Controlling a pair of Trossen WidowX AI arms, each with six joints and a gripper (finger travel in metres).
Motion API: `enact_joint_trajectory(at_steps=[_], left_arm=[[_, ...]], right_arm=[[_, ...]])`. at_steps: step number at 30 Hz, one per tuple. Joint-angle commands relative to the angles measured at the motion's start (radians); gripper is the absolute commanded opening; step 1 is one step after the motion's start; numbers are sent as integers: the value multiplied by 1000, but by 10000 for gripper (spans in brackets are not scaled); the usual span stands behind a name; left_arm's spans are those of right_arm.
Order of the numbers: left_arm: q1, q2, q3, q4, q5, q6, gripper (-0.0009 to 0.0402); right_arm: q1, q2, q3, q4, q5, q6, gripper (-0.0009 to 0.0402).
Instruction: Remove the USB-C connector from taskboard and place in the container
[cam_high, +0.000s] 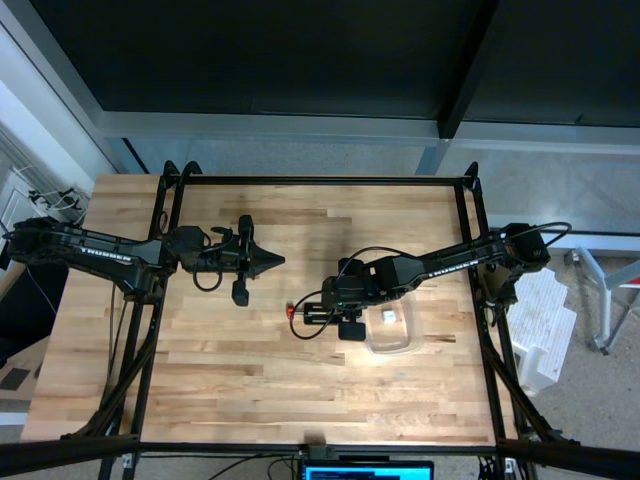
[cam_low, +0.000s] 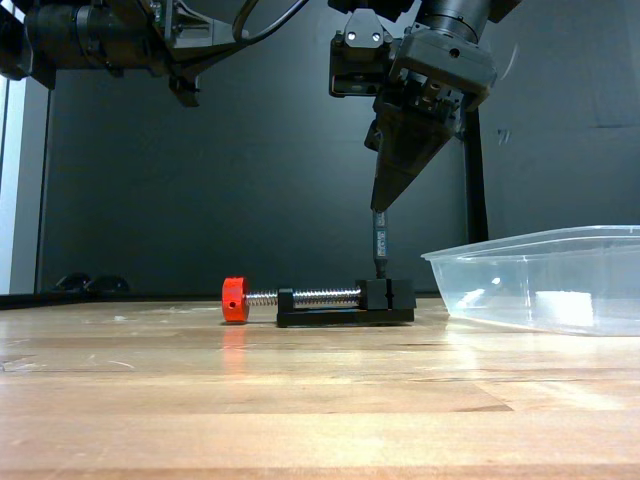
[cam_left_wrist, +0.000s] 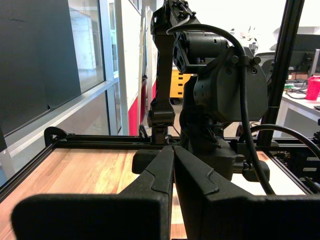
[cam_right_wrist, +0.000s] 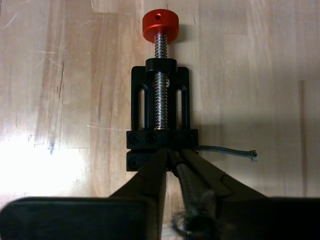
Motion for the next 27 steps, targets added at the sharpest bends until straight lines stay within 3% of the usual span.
enact_joint_trajectory(at_steps=[1,27], left_arm=[[0,0,0,0,0,0,0],[0,0,0,0,0,0,0]], right_arm=[[0,0,1,1,2,-1,2],[0,-19,50,-43,3,-8,0]])
